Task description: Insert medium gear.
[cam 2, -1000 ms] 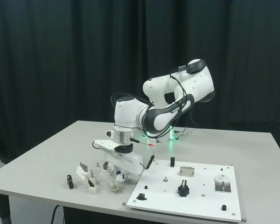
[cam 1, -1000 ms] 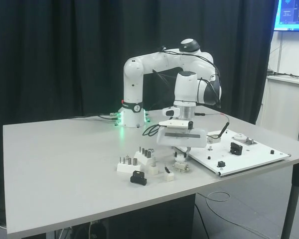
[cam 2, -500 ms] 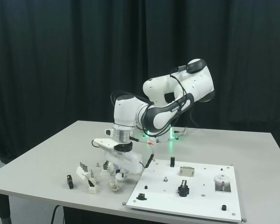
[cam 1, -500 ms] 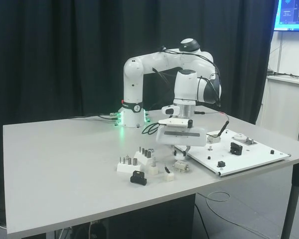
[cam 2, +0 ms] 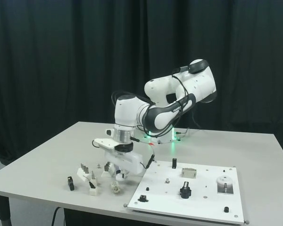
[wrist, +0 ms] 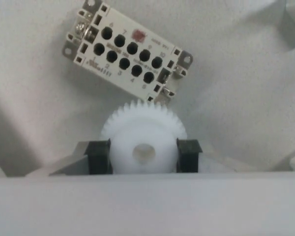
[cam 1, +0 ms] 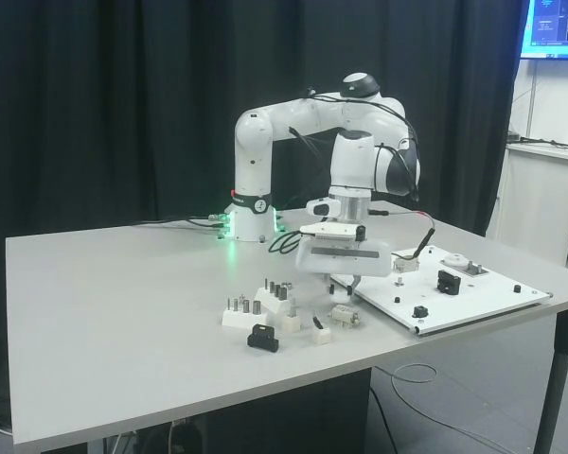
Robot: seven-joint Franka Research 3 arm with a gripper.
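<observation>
In the wrist view a white toothed gear (wrist: 143, 142) with a centre hole sits between the two black fingertips, and my gripper (wrist: 143, 156) is shut on it. Below the gear lies a white multi-pin connector (wrist: 128, 54) on the grey table. From the room cameras the gripper (cam 1: 346, 286) (cam 2: 119, 174) hangs a little above the table, over that connector (cam 1: 344, 317) (cam 2: 115, 189) and just off the near left corner of the white assembly board (cam 1: 464, 293) (cam 2: 198, 197). The gear itself is too small to make out in the room views.
White holder blocks with small grey pegs (cam 1: 256, 307) (cam 2: 87, 172) and a black part (cam 1: 263, 338) (cam 2: 70, 183) lie beside the connector. The board carries black fittings, pegs and a white round piece (cam 2: 223, 181). The arm's base (cam 1: 249, 222) glows green at the table's back.
The gripper has lifted from the table with the gear in it and drifted slightly away from the board. The connector stays on the table.
</observation>
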